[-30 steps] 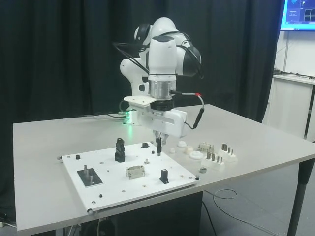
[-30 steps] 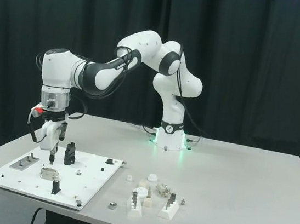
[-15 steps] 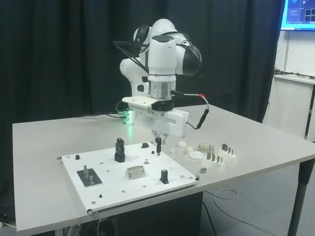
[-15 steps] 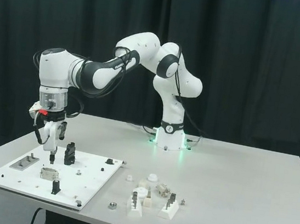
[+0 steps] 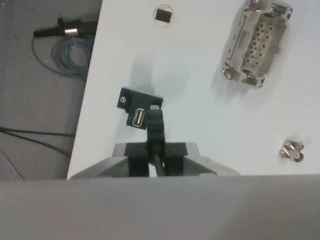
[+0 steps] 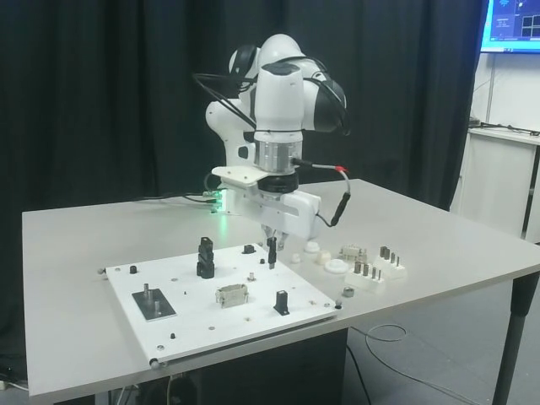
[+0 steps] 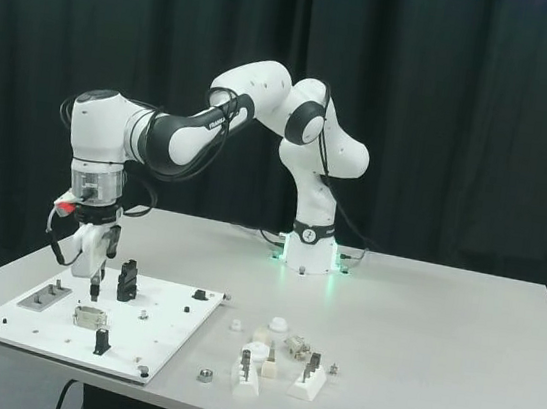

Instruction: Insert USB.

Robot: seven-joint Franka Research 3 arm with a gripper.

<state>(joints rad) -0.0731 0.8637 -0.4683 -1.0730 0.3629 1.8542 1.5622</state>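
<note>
Before black curtains, on the grey table (image 6: 76, 253), the pincer (image 5: 155, 161) grips a USB plug (image 5: 154, 129).

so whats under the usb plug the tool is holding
In the wrist view the USB plug hangs over the white board, its tip right beside the black USB socket. The socket's opening shows; the board directly beneath the plug is covered.

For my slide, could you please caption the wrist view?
Gripper holds the black USB plug beside the USB socket on the white board.
</note>
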